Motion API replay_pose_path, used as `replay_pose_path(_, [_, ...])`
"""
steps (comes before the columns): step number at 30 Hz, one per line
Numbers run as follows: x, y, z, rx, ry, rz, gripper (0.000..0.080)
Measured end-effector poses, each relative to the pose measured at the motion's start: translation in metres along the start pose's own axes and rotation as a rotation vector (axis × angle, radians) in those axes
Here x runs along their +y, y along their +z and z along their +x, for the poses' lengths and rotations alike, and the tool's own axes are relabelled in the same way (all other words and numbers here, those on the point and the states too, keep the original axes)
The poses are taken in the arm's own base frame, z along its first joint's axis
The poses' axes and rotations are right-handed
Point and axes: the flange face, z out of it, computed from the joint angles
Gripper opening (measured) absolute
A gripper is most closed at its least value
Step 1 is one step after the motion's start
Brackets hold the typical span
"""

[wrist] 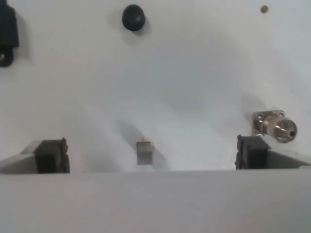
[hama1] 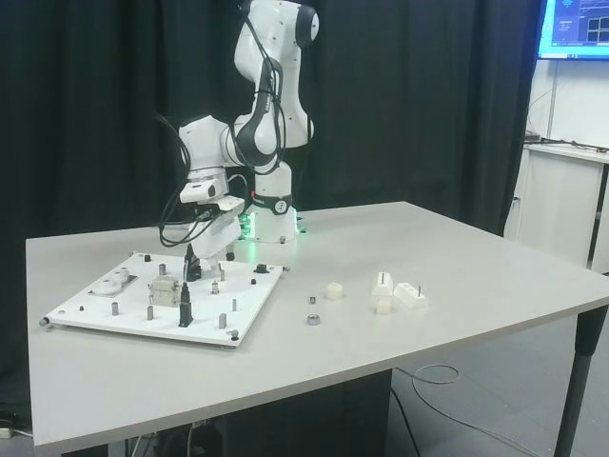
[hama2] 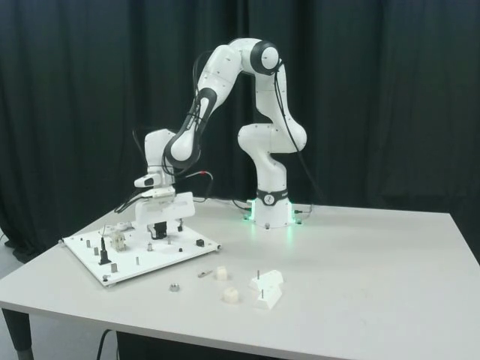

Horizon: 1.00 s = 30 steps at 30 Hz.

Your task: Pick square peg 1.

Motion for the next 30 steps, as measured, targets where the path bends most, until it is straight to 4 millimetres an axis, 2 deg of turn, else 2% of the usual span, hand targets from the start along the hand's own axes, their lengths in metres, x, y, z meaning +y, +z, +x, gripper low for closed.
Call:
replay_pose_path(7, [0.003,-0.004,0.004,0.009,0.003,-0.012,0.0758])
replay_pose_path(8, [0.003,-0.004,0.004,0.011,0.004,-0.013,0.0792])
replay_pose_path(30, [0.003,-0.02,0.019,0.063,0.004,-0.031,0.08])
